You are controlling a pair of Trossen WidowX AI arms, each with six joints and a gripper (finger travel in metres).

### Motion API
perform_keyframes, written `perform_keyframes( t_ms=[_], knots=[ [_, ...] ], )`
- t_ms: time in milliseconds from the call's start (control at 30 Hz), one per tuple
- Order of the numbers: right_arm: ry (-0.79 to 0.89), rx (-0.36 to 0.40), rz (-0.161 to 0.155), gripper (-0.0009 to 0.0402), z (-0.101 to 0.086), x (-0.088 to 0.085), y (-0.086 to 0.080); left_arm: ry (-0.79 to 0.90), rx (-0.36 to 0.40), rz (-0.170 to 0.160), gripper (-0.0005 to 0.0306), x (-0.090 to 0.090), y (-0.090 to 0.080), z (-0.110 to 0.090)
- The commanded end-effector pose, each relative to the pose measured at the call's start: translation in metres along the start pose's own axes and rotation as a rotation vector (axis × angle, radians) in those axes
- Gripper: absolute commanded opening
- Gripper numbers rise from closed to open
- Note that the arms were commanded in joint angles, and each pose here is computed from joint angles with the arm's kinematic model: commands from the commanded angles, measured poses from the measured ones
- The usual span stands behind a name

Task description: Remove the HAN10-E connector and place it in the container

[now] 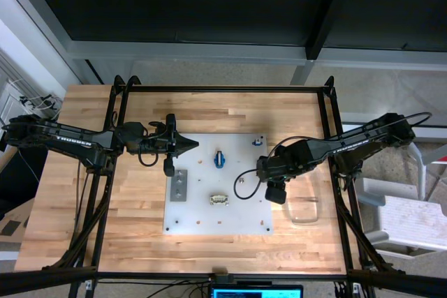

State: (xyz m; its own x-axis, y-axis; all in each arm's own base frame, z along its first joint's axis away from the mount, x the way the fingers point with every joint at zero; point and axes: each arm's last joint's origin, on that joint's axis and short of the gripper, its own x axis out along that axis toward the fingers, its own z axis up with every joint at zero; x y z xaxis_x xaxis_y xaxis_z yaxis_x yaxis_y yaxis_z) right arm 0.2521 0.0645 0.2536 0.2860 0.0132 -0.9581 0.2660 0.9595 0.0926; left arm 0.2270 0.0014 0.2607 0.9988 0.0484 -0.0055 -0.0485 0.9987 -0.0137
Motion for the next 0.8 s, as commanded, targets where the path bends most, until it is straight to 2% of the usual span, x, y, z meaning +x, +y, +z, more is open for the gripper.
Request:
perform_keyframes(
  t_ms=[33, 233, 467, 800],
  knots=[
    [-0.001, 0.019, 0.002, 0.0047, -0.009, -0.001, -0.004, -0.001, 0.000, 0.000, 0.0000, 0.000, 0.000, 0.000],
    [-0.003, 0.049, 0.007, 0.0047, -0.022, -0.004, -0.009, 0.000, 0.000, 0.000, 0.0000, 0.000, 0.000, 0.000],
    [0.012, 0.040, 0.010, 0.0047, -0.044, -0.002, -0.012, -0.001, 0.000, 0.000, 0.0000, 0.000, 0.000, 0.000],
    [0.044, 0.017, 0.021, 0.0047, -0.075, 0.002, -0.008, 0.000, 0.000, 0.000, 0.0000, 0.000, 0.000, 0.000]
  ],
)
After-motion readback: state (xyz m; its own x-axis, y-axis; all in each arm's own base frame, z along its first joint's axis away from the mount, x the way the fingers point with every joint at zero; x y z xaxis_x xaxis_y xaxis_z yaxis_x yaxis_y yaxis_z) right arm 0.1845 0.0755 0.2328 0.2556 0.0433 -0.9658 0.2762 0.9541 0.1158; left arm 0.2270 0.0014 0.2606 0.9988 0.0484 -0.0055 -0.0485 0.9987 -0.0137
